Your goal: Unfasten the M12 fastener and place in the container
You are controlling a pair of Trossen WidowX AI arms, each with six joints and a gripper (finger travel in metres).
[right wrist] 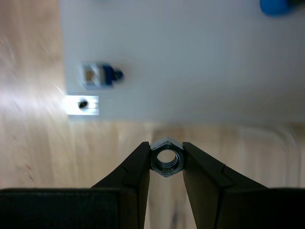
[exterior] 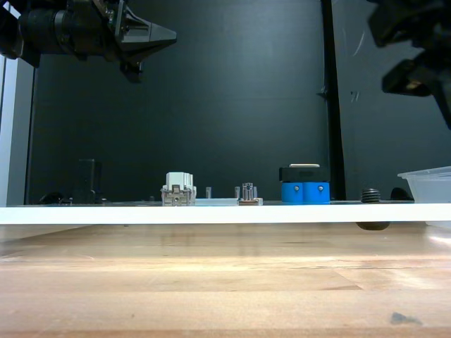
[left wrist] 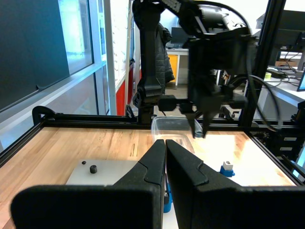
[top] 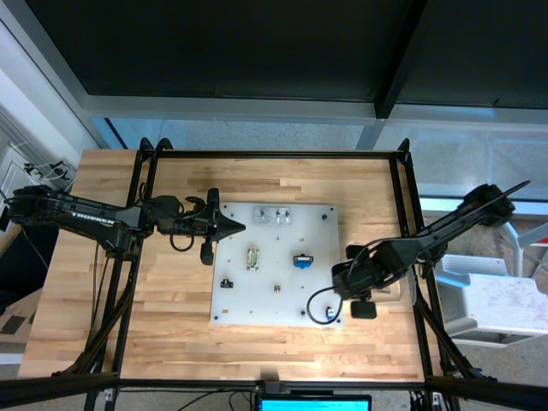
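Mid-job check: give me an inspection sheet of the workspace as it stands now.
Surface: wooden table carrying a white board.
Job's things: nut off its stud, whose ribs show bare; tray to the board's right, nut not in it.
Clutter: blue connector and grey connector on the board.
Grippers: right hand shut on the nut, raised by the board's near right edge; left hand shut, raised at the board's left edge.
Cables: black loop at the board's near right corner.
Surroundings: black frame around the table.

You are looking into a robotics lab: 2 Trossen arms (top: 86, 218) (top: 445, 224) are reaching over a black-framed wooden table (top: 257, 351), and office desks (left wrist: 285, 90) are standing behind.
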